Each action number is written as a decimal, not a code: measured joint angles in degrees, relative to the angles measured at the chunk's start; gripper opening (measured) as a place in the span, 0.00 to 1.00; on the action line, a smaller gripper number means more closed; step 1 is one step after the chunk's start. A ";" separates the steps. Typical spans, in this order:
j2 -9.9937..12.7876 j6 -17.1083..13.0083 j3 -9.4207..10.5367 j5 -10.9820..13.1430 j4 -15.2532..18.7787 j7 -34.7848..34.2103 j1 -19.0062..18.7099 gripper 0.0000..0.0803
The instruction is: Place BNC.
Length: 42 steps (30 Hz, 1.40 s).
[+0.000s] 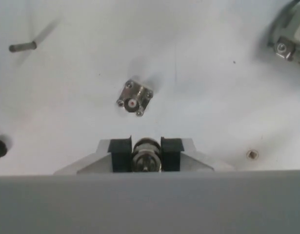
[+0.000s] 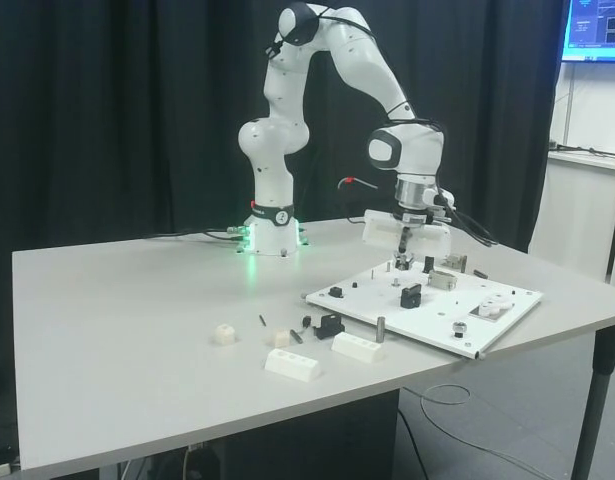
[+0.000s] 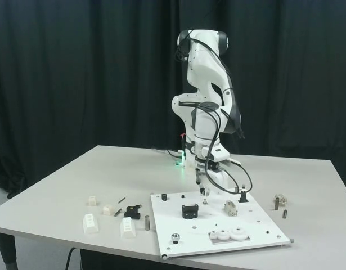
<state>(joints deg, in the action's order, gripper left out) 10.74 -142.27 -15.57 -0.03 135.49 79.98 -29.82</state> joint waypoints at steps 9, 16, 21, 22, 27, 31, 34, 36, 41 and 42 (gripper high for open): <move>-0.29 0.00 -1.21 -0.78 -0.93 -5.65 1.56 0.15; -0.87 0.04 -2.98 -2.96 -1.38 -12.71 3.62 0.15; -0.96 0.04 -3.97 -3.37 -2.03 -14.28 5.70 0.15; -0.96 0.04 -4.21 -3.37 -2.19 -14.87 6.15 0.15; -0.91 -0.10 -5.24 -3.38 -2.90 -18.38 8.69 0.15; -0.71 -0.48 -6.15 -3.38 -3.45 -22.32 10.78 0.15; -0.39 -1.13 -6.84 -3.38 -3.84 -26.81 12.43 0.15; -0.09 -1.86 -7.29 -3.38 -4.04 -29.89 13.55 0.15; 1.05 -4.43 -8.32 -3.34 -4.55 -34.92 16.50 0.15; 1.33 -4.99 -8.52 -3.30 -4.68 -35.50 17.08 0.15</move>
